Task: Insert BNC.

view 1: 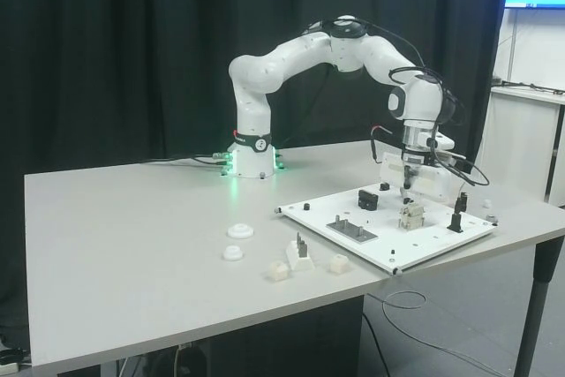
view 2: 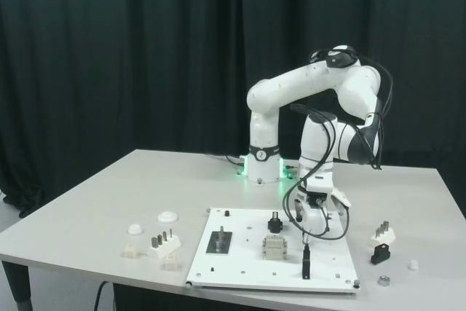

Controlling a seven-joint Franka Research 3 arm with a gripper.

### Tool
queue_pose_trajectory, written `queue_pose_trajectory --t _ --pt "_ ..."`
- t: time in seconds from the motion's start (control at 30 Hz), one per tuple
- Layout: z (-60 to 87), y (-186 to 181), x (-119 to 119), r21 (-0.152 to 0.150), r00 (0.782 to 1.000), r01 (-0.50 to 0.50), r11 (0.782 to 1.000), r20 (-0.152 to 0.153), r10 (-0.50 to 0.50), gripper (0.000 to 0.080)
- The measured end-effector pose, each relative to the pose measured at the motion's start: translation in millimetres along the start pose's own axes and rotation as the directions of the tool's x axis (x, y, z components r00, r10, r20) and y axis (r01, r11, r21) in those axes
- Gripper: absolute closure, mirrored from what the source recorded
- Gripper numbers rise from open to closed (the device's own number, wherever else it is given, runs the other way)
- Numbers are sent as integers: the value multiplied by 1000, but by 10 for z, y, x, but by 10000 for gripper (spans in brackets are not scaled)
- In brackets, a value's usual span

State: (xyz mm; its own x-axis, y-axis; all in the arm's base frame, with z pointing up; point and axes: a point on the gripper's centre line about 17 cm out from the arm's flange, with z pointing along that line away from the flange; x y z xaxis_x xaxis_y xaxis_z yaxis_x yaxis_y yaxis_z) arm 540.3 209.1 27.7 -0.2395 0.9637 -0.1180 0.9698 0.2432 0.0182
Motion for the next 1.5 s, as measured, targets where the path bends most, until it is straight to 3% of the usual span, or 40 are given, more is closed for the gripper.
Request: queue_pose_trajectory --t 1.17,1.5 --pt "9 -5 5 -10 999 -19 1000 -34 19 678" --pt "10 -1 9 -10 984 -171 985 -51 170 678"
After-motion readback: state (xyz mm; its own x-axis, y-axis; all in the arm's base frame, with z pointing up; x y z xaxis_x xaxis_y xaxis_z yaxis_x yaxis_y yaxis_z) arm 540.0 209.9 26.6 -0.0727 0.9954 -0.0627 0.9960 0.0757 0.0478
